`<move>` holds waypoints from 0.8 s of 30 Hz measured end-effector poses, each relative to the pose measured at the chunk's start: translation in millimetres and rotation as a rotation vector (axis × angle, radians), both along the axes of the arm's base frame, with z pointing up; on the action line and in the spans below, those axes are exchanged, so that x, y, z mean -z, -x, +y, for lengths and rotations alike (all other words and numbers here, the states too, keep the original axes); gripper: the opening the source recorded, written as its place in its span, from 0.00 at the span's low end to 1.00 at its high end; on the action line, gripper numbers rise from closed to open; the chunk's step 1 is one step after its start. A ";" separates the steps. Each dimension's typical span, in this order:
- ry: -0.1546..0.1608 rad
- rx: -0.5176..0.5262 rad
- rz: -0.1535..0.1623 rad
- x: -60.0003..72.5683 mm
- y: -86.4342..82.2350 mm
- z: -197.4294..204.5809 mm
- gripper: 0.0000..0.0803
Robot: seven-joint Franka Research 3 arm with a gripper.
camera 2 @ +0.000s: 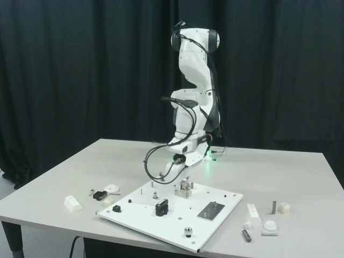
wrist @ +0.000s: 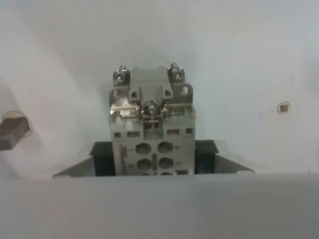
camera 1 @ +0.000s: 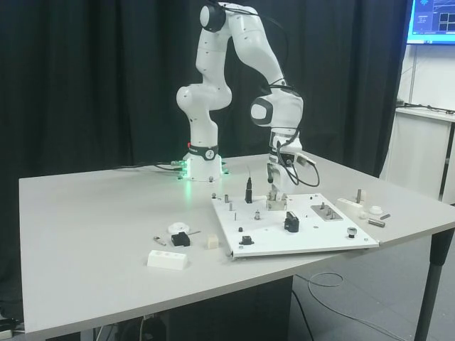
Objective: Remove waterproof.
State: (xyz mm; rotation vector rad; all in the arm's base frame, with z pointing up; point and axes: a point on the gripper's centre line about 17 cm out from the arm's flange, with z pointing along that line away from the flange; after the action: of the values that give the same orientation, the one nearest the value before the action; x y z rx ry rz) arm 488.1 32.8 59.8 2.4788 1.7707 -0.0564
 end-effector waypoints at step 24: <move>-0.019 0.009 -0.018 -68.8 -8.9 7.3 0.39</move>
State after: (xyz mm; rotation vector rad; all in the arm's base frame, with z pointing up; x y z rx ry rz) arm 497.0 40.0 128.7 2.4928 1.7608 -0.0188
